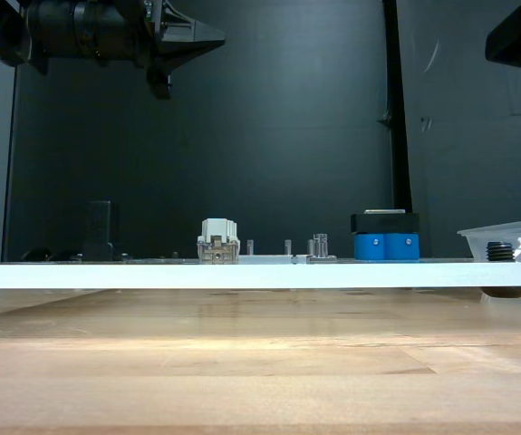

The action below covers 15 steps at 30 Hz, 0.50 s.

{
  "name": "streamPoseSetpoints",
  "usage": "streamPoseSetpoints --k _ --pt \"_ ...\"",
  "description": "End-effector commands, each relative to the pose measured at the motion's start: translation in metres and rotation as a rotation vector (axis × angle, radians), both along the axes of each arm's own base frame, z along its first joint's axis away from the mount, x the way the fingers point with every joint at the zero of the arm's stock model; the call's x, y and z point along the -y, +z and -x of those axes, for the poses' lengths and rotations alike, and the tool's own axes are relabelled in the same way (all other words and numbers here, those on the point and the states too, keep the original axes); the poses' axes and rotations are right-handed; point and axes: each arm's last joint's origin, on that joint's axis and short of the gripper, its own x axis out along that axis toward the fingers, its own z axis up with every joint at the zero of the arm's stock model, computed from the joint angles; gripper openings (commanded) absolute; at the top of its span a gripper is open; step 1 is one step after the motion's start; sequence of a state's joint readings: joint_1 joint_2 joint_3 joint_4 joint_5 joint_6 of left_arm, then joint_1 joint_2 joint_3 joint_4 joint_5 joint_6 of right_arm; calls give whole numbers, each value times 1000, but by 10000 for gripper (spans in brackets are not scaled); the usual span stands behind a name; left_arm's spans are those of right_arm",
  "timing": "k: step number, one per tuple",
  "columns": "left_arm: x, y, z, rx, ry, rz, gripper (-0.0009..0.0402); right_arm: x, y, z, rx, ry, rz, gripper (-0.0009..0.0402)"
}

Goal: Pick the RJ45 connector and install on the taskboard

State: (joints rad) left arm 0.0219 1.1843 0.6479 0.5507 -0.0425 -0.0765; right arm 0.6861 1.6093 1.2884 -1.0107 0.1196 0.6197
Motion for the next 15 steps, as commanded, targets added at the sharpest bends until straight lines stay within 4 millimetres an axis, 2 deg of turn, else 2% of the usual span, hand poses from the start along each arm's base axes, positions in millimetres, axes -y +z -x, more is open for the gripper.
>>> streamPoseSetpoints --k 1,6,15 --pt "0 0 0 0 0 0 0 1 6 -2 13 20 -4 0" --pt "0 0 0 0 0 0 0 5 12 -7 11 12 -5 0" --pt "0 0 0 0 0 0 0 6 11 -7 11 9 -4 0"
